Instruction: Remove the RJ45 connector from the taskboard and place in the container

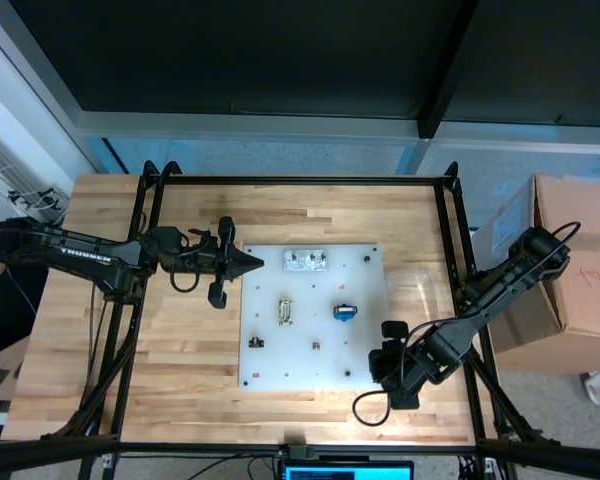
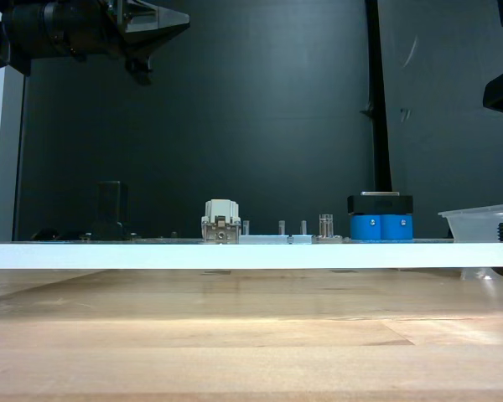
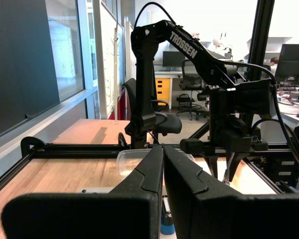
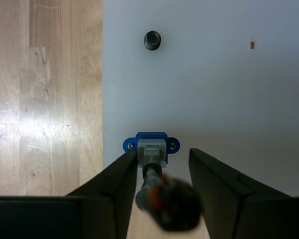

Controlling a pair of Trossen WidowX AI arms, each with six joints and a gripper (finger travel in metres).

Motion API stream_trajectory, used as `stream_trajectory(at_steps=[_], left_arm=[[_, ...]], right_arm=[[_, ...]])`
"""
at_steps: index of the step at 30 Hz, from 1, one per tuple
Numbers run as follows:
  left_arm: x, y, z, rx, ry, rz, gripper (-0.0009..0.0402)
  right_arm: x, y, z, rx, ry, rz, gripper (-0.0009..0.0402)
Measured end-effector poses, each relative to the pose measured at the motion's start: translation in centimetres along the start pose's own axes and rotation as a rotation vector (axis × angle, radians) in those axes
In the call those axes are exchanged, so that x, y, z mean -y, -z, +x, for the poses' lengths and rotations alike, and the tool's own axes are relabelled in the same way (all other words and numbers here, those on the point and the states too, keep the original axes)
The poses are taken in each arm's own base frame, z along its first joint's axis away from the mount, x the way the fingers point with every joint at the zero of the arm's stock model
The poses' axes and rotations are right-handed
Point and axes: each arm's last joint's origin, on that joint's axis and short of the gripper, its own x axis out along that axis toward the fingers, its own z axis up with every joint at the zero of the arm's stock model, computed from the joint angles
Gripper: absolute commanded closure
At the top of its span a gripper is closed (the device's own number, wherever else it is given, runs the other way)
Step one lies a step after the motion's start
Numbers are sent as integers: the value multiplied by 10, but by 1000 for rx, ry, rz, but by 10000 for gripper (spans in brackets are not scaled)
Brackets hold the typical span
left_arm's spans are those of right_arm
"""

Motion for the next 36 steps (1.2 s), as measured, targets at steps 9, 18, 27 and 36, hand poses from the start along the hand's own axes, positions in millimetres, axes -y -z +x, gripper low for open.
stream_trajectory(at_steps=[9, 18, 27, 36], left_arm=[[0, 0, 0, 0, 0, 0, 393], [0, 0, 0, 0, 0, 0, 393], [0, 0, 0, 0, 0, 0, 393], [0, 0, 0, 0, 0, 0, 393]], right_arm=[[-1, -1, 0, 5, -10, 2, 378], [0, -1, -1, 4, -9, 2, 392], [1, 0, -4, -4, -3, 0, 393], [3, -3, -17, 36, -22, 11, 393]])
